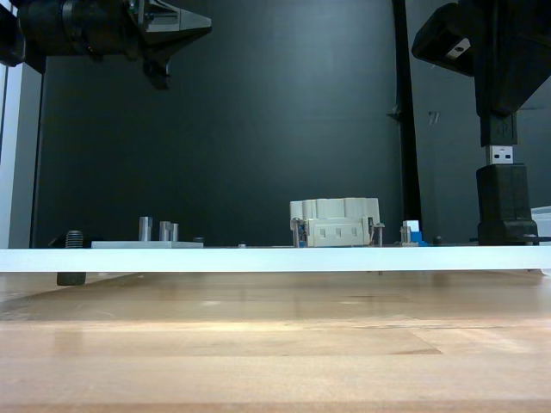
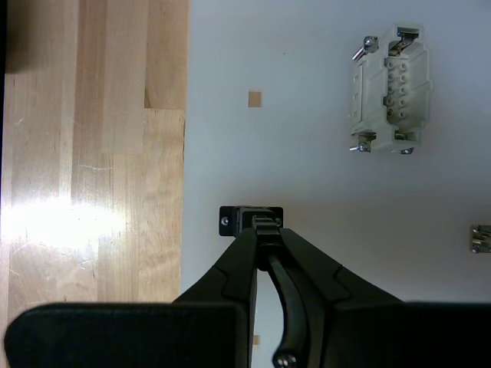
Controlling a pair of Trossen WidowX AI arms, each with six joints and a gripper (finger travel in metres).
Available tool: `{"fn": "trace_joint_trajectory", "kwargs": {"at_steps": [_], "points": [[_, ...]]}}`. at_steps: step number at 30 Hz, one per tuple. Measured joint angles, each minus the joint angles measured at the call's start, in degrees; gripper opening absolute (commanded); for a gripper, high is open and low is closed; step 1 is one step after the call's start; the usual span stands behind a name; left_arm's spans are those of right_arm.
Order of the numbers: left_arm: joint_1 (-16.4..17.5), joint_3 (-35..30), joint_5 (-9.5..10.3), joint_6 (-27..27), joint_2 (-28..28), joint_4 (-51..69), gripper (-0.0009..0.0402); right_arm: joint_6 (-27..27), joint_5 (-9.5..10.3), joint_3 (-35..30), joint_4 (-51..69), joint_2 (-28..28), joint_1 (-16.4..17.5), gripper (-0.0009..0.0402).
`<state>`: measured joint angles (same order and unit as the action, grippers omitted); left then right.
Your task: Pick the USB connector and install on taskboard
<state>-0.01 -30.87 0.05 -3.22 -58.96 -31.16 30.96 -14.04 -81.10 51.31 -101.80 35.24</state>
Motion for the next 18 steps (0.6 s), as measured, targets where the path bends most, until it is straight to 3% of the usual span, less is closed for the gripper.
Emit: {"fn": "trace_joint_trajectory", "kwargs": {"at_steps": [18], "points": [[0.0,0.0,0.02,0.0,0.0,0.0,0.0000,-0.2,-0.26,4.0,-4.2,0.3,0.0,0.0000]]}}
